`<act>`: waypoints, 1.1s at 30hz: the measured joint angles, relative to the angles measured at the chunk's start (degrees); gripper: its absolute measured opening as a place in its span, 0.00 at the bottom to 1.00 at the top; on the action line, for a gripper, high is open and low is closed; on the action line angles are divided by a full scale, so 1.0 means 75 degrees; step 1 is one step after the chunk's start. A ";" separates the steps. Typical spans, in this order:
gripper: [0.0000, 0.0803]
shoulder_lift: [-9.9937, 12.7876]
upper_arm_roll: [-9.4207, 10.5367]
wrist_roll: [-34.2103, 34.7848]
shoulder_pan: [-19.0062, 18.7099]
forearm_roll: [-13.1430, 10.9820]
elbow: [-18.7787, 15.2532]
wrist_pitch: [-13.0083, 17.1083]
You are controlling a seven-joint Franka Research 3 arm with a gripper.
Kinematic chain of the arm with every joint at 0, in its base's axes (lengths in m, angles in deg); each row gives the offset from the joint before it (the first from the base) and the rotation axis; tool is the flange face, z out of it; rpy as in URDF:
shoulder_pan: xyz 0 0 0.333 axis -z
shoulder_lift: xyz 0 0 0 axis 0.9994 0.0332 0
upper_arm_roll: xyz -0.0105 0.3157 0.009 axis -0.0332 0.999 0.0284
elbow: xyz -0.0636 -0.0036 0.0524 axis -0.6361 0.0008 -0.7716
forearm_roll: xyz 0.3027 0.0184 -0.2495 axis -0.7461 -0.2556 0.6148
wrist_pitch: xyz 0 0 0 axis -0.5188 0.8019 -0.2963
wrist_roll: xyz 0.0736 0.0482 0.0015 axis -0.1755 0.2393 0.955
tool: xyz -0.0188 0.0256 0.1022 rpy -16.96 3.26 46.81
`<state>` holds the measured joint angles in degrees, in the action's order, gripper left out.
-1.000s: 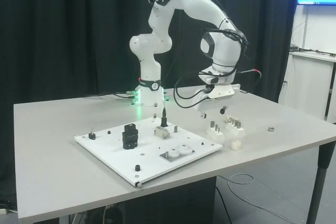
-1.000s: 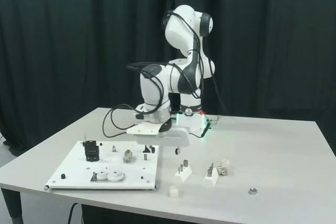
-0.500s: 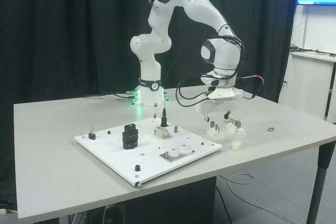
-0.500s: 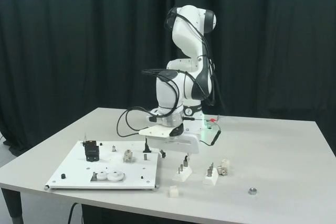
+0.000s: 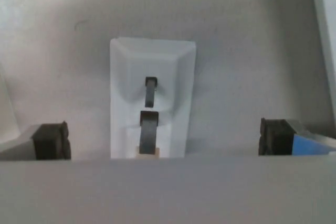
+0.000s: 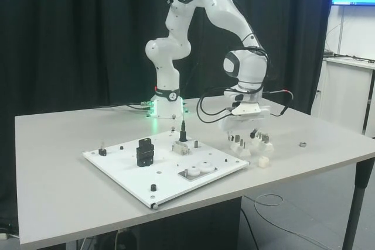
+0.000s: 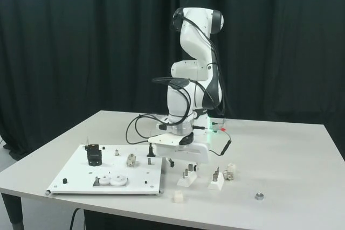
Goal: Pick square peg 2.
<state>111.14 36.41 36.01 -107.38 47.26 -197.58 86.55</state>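
risk i see: pincer (image 5: 163, 139) spread wide above the white holder (image 5: 152, 98) on the tabletop (image 6: 58, 144), where two pegs (image 5: 149, 132) stand close, so i could grab the wrong one.

Matt grey counter (image 6: 58, 144); glossy white plastic arm (image 6: 234, 21); dull metal pegs (image 5: 149, 129) in a smooth white plastic block (image 5: 178, 61).

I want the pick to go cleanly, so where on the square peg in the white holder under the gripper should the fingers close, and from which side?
Grip the square peg on its exposed upper shank, coming straight down from above. It stands upright in the white holder, so only the top is free. The open gripper already straddles the holder, with one finger on each side. A second peg stands close by in the same holder, so centring matters.
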 joint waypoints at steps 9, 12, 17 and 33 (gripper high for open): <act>1.00 0.0001 0.0150 0.0000 0.0000 -0.0002 -0.0294 0.0448; 1.00 0.0001 0.0175 0.0000 0.0000 -0.0002 -0.0374 0.0577; 0.68 0.0006 0.0193 0.0000 0.0000 -0.0002 -0.0462 0.0721; 0.27 0.0000 0.0202 0.0147 0.0004 -0.0003 -0.0572 0.0958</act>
<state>111.15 37.93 37.11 -107.36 47.24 -201.87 93.74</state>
